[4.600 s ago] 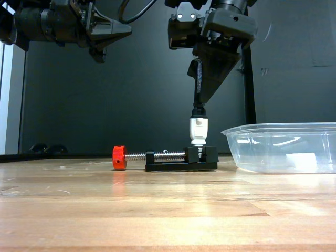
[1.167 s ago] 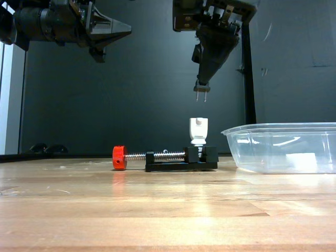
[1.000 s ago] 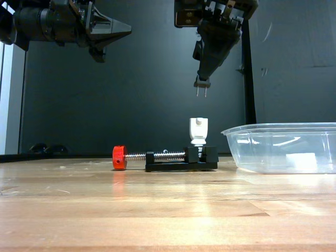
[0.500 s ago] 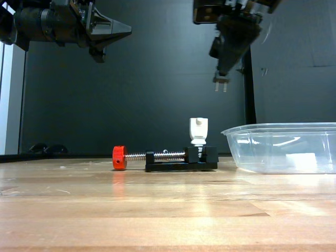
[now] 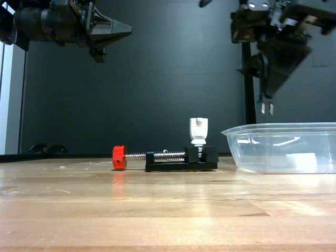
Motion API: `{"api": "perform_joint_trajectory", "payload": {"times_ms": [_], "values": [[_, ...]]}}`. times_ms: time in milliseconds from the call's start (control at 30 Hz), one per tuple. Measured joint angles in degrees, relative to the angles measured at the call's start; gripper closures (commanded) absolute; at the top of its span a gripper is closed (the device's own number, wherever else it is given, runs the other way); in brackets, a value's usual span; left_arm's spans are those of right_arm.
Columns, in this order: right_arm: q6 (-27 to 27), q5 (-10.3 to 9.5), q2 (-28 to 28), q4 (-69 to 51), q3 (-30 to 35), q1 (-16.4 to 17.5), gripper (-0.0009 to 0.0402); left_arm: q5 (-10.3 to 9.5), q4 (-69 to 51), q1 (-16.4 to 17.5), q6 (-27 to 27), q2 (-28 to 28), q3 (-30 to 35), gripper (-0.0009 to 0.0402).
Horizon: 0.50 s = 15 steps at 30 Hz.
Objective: Remove the power plug from the receptacle and place in the container
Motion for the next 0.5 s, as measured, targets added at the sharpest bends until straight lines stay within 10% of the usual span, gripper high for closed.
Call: {"api": "perform_joint_trajectory", "payload": {"times_ms": [500], "values": [[1.55,2.08,-1.55,11.04,-10.78,2.49,0.0344,0.0,0.0,0.0,0.0,0.0,0.02,0.0393]]}}
